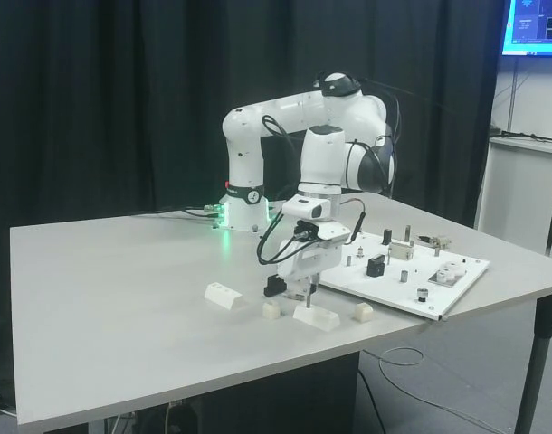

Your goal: Place round peg 2.

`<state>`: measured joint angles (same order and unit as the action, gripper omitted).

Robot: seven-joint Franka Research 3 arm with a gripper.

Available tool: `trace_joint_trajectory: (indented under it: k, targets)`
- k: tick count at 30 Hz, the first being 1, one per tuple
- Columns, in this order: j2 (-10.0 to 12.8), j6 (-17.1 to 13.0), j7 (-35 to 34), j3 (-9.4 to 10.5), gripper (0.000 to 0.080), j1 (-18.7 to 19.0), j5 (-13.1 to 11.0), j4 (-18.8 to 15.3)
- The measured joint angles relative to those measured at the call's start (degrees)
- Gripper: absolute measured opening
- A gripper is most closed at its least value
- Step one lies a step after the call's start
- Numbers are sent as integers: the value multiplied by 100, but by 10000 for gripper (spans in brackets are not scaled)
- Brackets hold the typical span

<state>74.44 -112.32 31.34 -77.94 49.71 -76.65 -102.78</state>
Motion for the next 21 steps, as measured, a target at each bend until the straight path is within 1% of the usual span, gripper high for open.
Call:
trace_joint_trajectory:
  k: [16,21]
  targets:
    - [0,63,0,-24,61,0,19,41]
    - [0,122,-1,-24,61,-2,49,41]
